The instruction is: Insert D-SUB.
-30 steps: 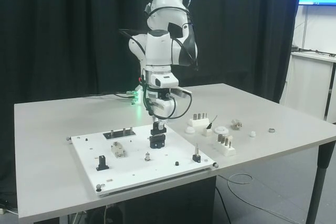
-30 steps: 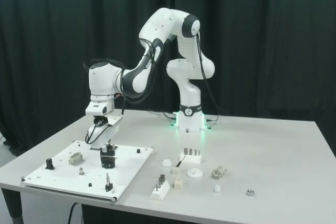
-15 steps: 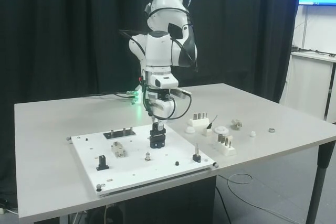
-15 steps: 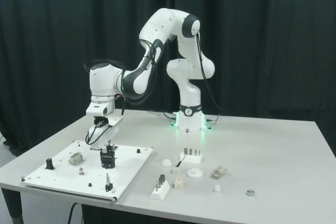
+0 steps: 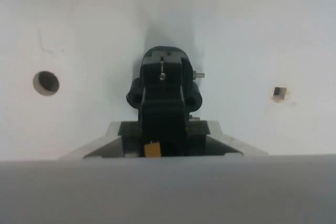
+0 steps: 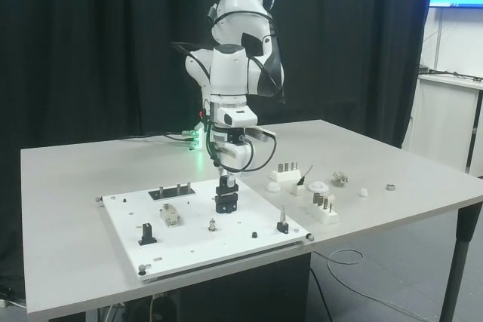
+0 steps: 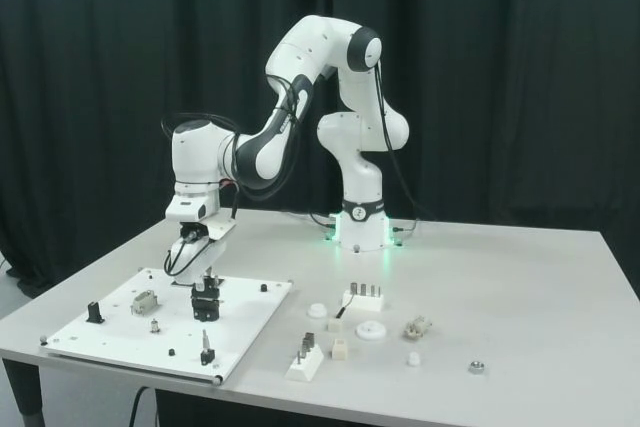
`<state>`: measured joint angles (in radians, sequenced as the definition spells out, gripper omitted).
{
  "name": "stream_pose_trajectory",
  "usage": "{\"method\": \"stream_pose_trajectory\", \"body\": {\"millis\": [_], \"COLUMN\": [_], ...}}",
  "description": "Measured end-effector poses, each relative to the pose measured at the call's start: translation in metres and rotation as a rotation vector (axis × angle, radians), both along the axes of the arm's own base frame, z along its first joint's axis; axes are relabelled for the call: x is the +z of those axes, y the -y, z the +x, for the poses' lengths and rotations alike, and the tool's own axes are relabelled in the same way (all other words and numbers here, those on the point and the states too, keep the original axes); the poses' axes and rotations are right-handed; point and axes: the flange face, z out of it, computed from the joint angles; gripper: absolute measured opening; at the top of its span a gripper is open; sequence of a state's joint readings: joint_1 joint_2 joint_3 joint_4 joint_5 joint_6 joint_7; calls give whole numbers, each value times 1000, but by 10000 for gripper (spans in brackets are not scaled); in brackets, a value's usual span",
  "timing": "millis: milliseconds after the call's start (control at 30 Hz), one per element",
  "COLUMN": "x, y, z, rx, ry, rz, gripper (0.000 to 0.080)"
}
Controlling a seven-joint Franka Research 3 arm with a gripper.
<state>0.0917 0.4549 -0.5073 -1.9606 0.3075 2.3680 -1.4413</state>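
Since a second ago the white arm has risen slightly: its gripper (image 6: 227,185) now hangs a little higher above the black D-SUB connector (image 6: 226,203) on the white board (image 6: 181,250), while every part on the board and table has stayed in place.

The connector stands upright near the middle of the board, left of the loose white parts holders (image 6: 325,210) on the grey table (image 6: 60,186), and appears already seated in its mount. From the wrist view the black connector body (image 5: 165,85) sits squarely on the board beneath the camera, a small screw showing on its side. By the look of it, the insertion itself is done or nearly so, and what remains is for the arm to pull clear; whether the plug is pushed fully home cannot be told from these views.

The fingers point straight down just over the connector's top. In the room views they seem close together and very near the connector, but whether they grip it, touch it or have let go cannot be told.
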Motion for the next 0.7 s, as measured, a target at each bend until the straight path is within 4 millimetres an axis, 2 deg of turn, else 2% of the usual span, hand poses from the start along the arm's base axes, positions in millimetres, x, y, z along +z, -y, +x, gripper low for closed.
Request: {"method": "stream_pose_trajectory", "body": {"millis": [700], "x": [0], "y": [0], "z": [0], "rx": [-58], "ry": [5], "rz": [-2], "gripper": [155]}}
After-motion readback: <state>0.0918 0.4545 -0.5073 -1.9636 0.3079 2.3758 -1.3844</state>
